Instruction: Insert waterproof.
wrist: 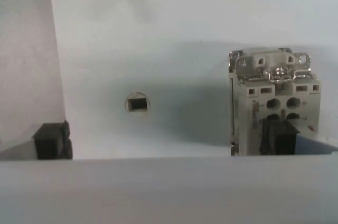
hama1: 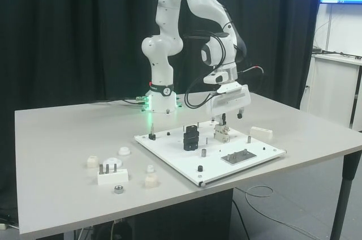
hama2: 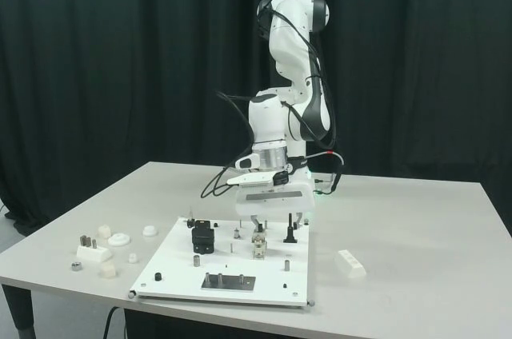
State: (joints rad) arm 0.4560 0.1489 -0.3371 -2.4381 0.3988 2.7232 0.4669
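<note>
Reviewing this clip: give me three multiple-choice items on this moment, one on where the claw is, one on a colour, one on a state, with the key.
1. Where is the claw?
A. Over the white board, just above the connector block
B. Over the loose parts near the table's edge
C. Raised high, level with the arm's base joint

2. What colour is the light at the arm's base?
A. White
B. Green
C. Black

3. How does the small white box lie?
A. Stacked on the black block
B. Held in the claw
C. On the bare grey table, off the board

Key: 1 A, both room views show it low over the white board at the connector block. 2 B, a green glow shows there. 3 C, it lies apart from the board on the grey table.
</note>
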